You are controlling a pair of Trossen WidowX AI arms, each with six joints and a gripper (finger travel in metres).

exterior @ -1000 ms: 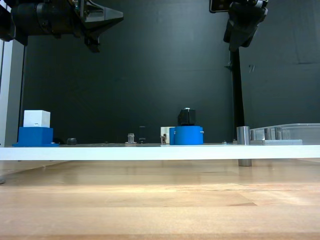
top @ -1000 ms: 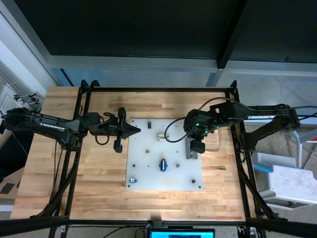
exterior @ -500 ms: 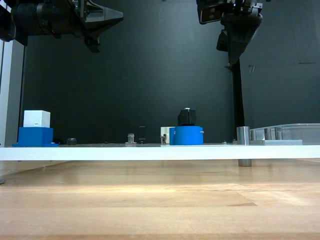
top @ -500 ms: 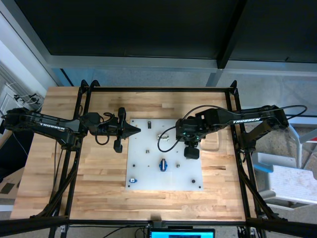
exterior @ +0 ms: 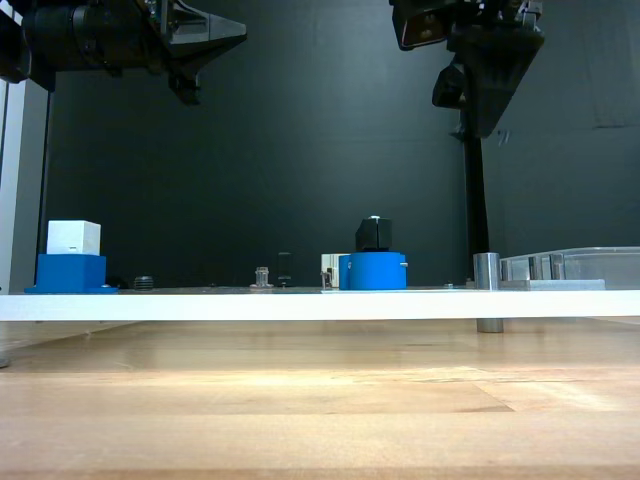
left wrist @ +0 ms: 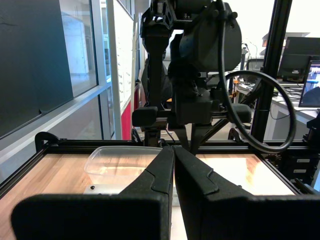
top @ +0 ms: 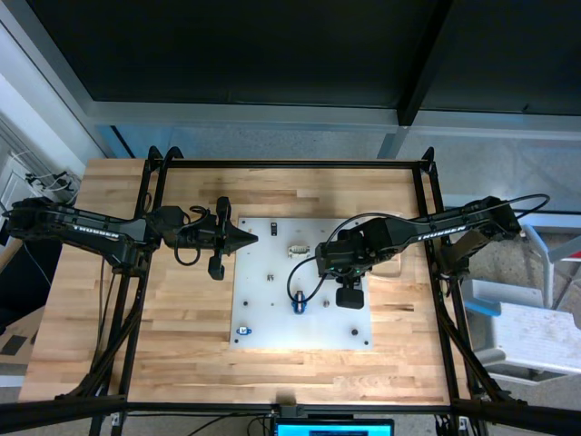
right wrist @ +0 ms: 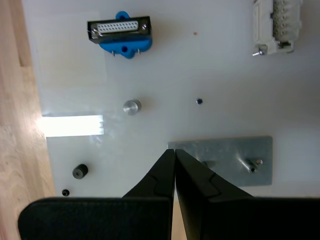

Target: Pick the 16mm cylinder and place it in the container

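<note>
The right gripper (right wrist: 174,150), closed and empty, hangs high near the blue connector (right wrist: 120,32); between them I see the 16mm cylinder (right wrist: 132,106) standing upright. The left gripper (left wrist: 173,147), closed too, sits well apart from that connector.

Matt black left end effector (top: 247,238) beside glossy board (right wrist: 225,75), right end effector (right wrist: 175,151) above it, metal 16mm cylinder (right wrist: 132,106), clear plastic container (left wrist: 125,148)

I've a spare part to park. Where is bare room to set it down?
Bare wood of the table lies between the white board and the near edge. Crowded: the right gripper, shut, hangs above the board's right side near the 16mm cylinder and the container; the left gripper, shut, hovers over its left edge.
</note>
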